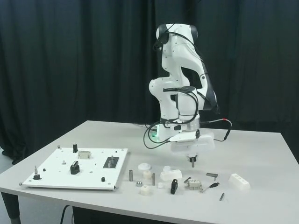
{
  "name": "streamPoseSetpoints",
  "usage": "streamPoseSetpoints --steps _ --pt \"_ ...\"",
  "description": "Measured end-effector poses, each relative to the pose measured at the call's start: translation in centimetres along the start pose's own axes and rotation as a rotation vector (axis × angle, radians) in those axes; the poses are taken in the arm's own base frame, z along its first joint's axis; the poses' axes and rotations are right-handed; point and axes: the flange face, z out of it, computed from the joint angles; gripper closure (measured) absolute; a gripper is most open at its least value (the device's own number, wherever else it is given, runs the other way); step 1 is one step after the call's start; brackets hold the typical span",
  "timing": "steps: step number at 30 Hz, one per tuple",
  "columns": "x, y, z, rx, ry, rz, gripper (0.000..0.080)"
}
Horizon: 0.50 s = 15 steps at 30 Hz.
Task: Place round peg 3.
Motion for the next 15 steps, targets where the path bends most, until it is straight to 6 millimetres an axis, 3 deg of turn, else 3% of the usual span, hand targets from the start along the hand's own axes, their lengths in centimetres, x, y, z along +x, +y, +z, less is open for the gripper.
streamPoseSetpoints --steps 15 --pt "-0.3 -1.1 2.0 -0.009 0.024 -0.011 0.0691"
